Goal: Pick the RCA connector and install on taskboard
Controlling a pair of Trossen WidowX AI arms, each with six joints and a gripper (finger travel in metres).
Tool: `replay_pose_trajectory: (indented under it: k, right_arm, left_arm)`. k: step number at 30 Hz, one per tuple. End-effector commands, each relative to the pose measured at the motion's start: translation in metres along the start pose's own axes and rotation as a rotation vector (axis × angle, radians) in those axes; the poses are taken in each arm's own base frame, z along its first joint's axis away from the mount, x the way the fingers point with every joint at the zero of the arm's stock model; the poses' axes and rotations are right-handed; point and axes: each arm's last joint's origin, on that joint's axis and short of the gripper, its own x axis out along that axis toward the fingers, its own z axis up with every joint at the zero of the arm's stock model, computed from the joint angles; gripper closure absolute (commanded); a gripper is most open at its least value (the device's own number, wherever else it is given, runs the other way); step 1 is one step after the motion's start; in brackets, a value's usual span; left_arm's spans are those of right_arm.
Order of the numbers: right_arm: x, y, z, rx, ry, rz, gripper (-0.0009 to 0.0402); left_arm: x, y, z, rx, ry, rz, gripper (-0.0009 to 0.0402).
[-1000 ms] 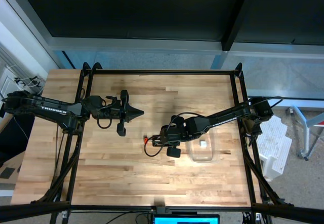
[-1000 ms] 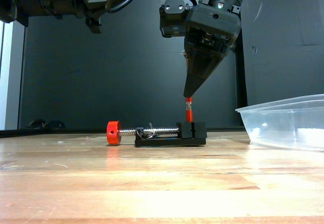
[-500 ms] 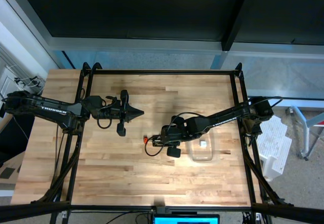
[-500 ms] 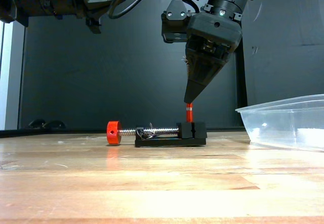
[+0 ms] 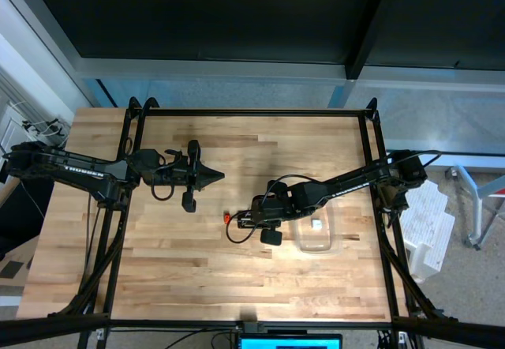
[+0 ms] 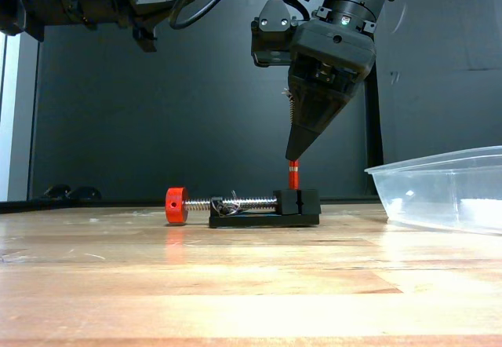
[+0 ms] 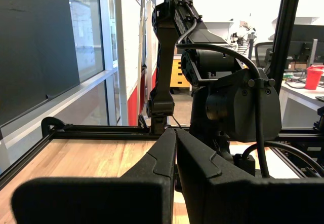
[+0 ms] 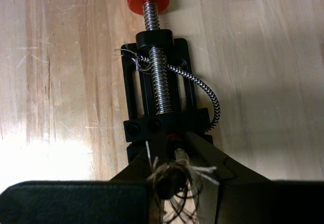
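Observation:
The taskboard (image 6: 263,206) is a small black block on the wood, with a silvery screw and a red stub (image 6: 176,205) at one end. My right gripper (image 6: 293,155) points straight down over its other end, shut on the red RCA connector (image 6: 292,175), whose lower end reaches the block. In the right wrist view the connector (image 8: 178,156) sits between the fingers above the taskboard (image 8: 135,92), and a braided cable (image 8: 203,89) loops beside it. From above, the right gripper (image 5: 246,220) covers most of the taskboard (image 5: 229,218). My left gripper (image 5: 213,177) hovers shut, apart to the left.
A clear plastic tray (image 5: 318,245) lies just right of the taskboard, holding a small white piece (image 5: 316,223); its wall (image 6: 439,191) stands close to the right gripper. A black frame (image 5: 252,113) borders the table.
My right gripper has sunk slightly, and less of the red connector shows above the block. The left arm has not moved.

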Motion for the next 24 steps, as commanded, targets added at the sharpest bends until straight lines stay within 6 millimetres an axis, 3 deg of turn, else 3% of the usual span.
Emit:
replay_pose_trajectory:
  k: [1,13,24]
  right_arm:
    - [-0.002,0.000,0.002,-0.011,-0.007,0.001,0.0366]
    - [-0.010,-0.001,0.003,-0.006,-0.028,0.007,0.0273]
    - [-0.037,-0.008,0.002,-0.013,-0.044,0.012,0.0215]
  left_arm:
    - [0.000,0.000,0.000,0.000,-0.001,0.000,0.0393]
    - [0.000,0.000,0.000,0.000,-0.001,0.000,0.0393]
    - [0.000,0.000,0.000,0.000,-0.001,0.000,0.0393]
